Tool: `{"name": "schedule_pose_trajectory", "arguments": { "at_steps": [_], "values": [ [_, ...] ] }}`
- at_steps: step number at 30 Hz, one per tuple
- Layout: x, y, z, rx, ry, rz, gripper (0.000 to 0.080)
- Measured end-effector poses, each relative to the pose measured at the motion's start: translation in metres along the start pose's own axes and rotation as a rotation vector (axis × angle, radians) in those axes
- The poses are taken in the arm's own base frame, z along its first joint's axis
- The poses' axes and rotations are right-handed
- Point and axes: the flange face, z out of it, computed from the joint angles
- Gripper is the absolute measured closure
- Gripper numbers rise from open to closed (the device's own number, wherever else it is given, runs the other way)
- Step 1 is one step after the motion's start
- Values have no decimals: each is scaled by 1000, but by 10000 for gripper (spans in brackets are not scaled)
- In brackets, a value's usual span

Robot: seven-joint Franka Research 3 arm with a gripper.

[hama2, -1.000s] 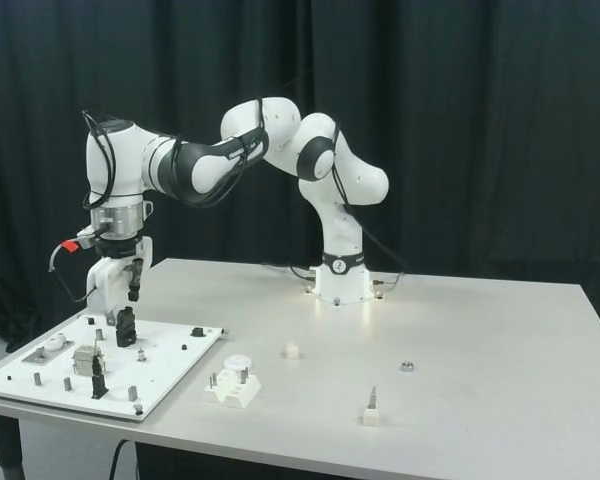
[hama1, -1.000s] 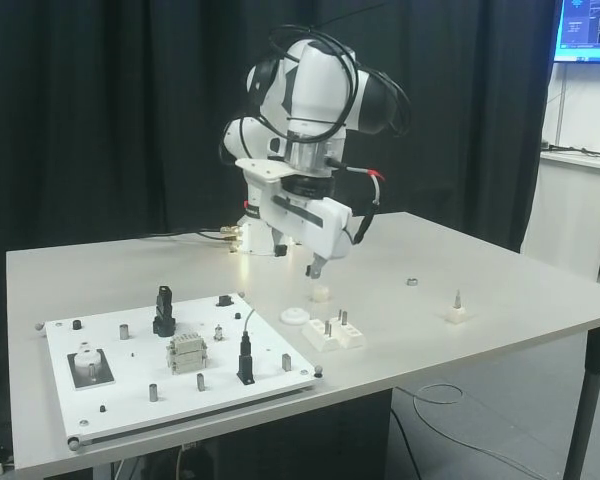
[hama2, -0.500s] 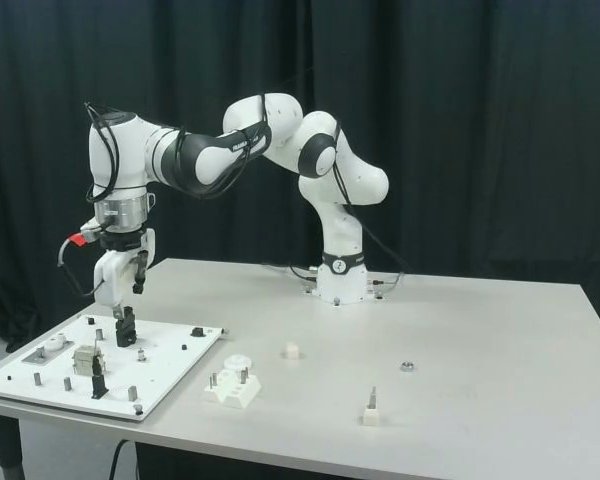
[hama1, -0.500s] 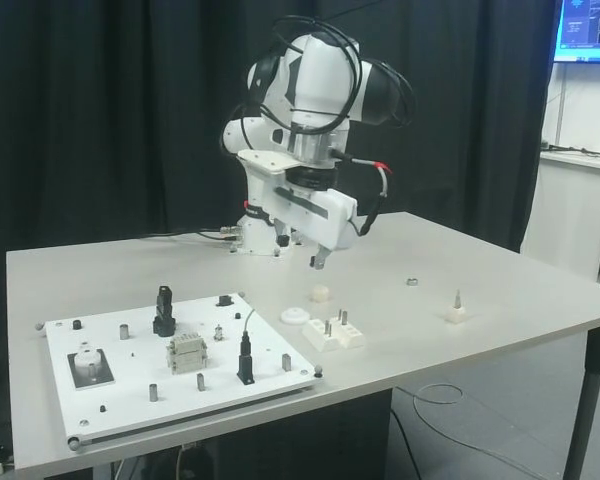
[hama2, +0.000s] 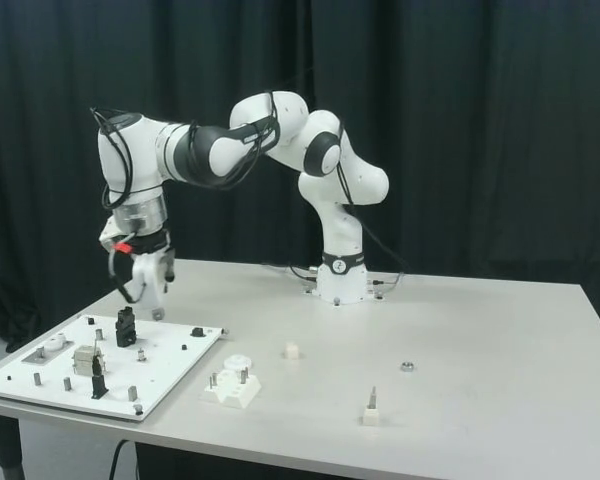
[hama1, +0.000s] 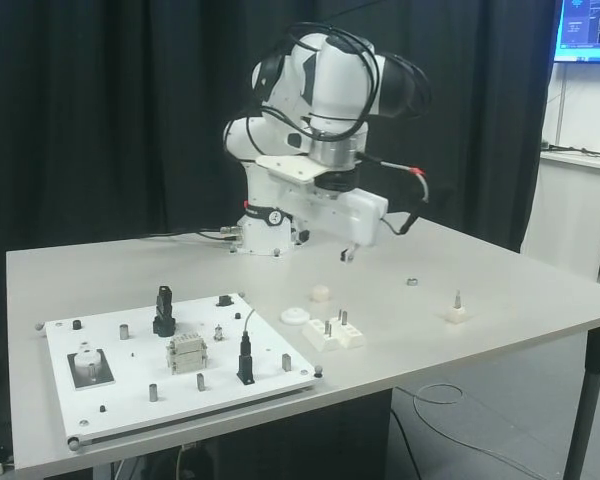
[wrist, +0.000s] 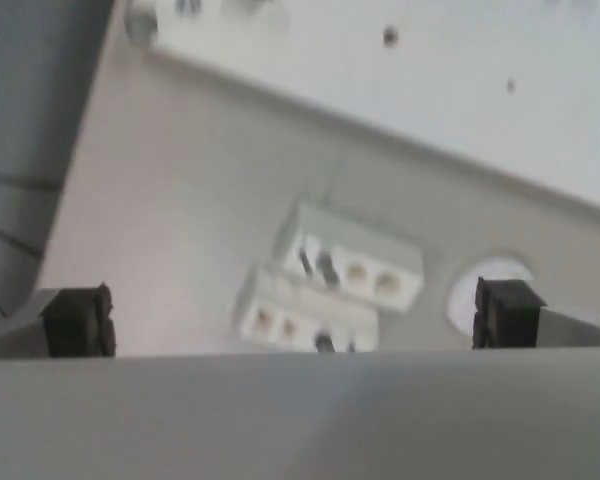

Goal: Pick bolt 4.

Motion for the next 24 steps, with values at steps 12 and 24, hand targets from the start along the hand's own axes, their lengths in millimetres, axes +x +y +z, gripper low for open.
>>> {"name": "schedule_pose_trajectory", "arguments": {
  "at_steps": [12, 24],
  "values": [
    [-55, 34, -5, -143, -52, -220, 3],
    [-134, 74, 12, -237, -75, -506, 3]
  ]
}}
